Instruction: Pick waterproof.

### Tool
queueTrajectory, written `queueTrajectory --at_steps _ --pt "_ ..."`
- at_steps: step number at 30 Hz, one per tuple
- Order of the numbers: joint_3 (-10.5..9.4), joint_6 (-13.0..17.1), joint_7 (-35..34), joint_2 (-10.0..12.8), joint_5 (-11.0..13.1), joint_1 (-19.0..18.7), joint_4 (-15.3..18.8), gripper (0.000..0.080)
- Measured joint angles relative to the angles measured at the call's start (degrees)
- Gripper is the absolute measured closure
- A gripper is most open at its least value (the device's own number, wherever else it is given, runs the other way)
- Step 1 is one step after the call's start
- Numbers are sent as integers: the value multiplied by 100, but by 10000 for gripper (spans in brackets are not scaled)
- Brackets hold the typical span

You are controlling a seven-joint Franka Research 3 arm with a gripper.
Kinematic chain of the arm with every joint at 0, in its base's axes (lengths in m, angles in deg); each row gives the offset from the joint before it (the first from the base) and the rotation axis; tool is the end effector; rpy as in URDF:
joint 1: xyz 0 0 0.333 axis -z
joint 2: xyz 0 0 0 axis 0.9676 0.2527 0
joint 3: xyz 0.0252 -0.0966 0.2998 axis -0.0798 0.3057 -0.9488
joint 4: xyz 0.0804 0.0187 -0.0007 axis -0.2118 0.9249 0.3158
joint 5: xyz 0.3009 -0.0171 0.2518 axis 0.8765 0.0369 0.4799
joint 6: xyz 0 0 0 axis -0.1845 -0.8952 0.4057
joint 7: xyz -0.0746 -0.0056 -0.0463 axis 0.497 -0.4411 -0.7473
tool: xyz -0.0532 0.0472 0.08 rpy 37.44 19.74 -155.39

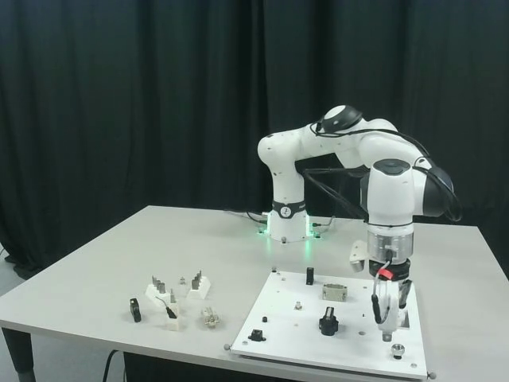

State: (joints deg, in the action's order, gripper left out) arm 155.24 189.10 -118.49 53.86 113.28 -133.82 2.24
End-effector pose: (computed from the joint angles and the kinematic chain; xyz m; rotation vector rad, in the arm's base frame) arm 0.6984 0.3287 0.2616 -1.1272 2.8856 0.0238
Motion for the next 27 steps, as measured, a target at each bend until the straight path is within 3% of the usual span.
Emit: queueTrajectory --at_steps 27 --pt "185 26 152 9 -55 -244 174 3"
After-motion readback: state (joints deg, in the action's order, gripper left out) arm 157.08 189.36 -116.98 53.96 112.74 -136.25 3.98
